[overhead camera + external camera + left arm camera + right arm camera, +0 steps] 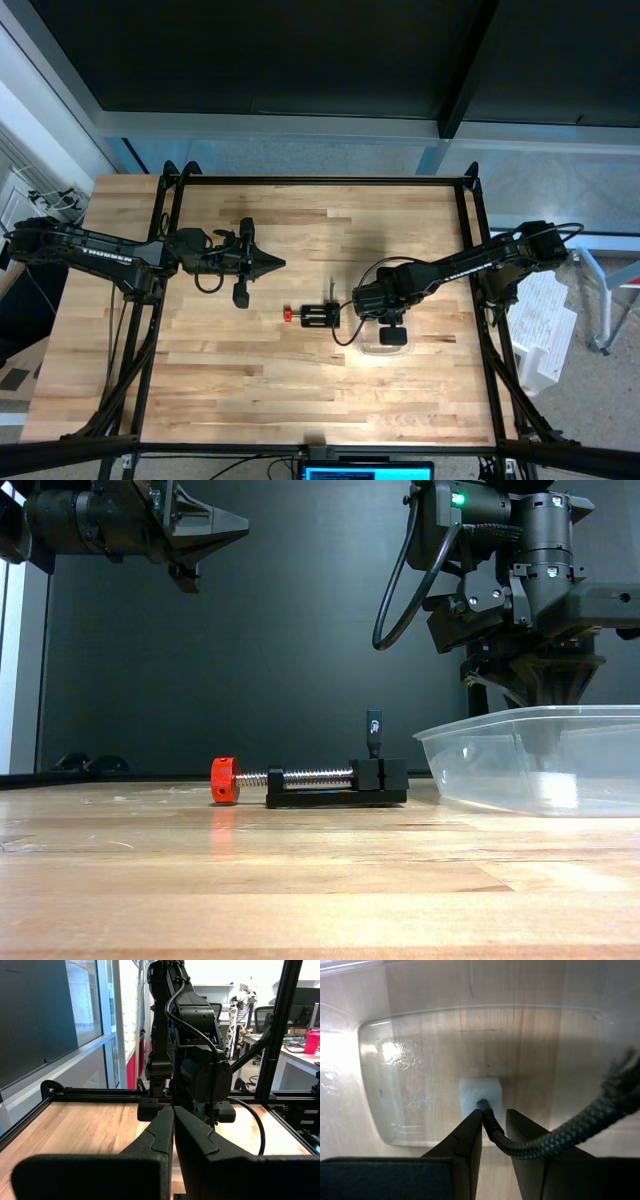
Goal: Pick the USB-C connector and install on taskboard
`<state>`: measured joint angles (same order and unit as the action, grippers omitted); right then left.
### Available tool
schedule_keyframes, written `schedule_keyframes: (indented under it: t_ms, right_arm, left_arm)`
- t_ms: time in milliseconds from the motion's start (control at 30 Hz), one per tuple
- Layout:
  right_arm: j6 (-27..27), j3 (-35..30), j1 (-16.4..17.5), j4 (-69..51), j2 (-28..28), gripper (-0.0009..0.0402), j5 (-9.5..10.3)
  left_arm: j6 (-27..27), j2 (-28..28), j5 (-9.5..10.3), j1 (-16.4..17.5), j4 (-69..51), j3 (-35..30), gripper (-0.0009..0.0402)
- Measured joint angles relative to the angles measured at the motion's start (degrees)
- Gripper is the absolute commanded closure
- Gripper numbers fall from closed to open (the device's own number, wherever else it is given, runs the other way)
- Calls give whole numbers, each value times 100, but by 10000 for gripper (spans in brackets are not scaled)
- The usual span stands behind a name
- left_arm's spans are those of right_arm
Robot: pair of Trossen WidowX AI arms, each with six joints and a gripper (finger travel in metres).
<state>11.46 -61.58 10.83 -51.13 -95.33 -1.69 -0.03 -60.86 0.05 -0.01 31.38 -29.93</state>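
Two grippers, two arms. The left gripper (278, 263) hangs above the left half of the table (250, 400), fingers pressed together, holding nothing; the right gripper (494, 1112) reaches down into the one clear tray (470, 772), fingers narrowly apart, straddling the one connector (486, 1116), with a sliver of gap beside one finger; the connector tip lies on the one white square (480, 1091) on the tray floor; the one taskboard (335, 798), with its one red knob (225, 780), sits on the table just left of the tray.
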Motion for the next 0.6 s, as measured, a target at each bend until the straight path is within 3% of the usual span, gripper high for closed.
schedule_keyframes:
  t_ms: [333, 600]
  right_arm:
    - [0, 0, 0, 2, 9, 393, 44]
    - [-9, 17, 2, -2, 37, 393, 131]
  left_arm:
    - [-2, 2, -2, 0, -2, 0, 393]
    - [-2, 2, -2, 0, 0, -2, 393]
